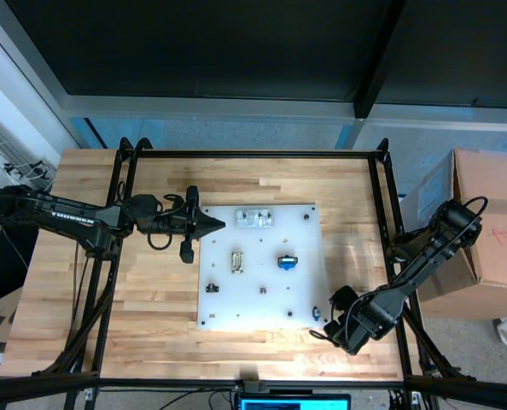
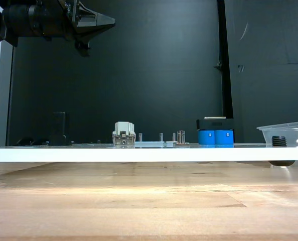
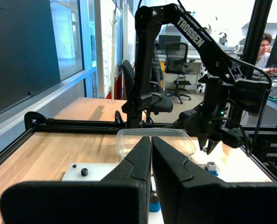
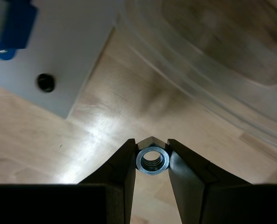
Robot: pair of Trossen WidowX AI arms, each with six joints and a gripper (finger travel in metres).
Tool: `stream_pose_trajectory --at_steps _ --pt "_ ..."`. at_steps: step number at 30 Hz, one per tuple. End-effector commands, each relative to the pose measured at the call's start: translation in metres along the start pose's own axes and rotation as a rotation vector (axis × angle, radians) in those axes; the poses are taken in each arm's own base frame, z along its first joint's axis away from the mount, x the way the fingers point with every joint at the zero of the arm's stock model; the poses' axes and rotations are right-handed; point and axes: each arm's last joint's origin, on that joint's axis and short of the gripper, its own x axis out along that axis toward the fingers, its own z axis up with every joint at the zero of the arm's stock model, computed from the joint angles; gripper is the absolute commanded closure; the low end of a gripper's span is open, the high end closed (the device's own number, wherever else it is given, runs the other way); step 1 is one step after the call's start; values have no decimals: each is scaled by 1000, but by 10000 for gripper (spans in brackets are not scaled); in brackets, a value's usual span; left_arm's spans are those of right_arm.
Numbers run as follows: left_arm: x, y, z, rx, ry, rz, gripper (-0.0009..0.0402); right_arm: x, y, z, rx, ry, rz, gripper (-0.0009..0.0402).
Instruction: Unfasten the M12 nut and place it in the container
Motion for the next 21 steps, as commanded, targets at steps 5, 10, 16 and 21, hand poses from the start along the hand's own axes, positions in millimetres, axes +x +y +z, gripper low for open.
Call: stream_pose_trajectory --at_steps 5,10,16,21 --pt "0 0 0 0 0 0 393 10 -2 0 17 6 21 365" --pt "0 0 0 0 0 0 393 11 -3 0 38 13 15 341" --pt "0 0 0 0 0 0 393 11 -3 0 39 14 17 262" --pt "0 0 0 0 0 0 393 10 -2 0 38 18 18 203"
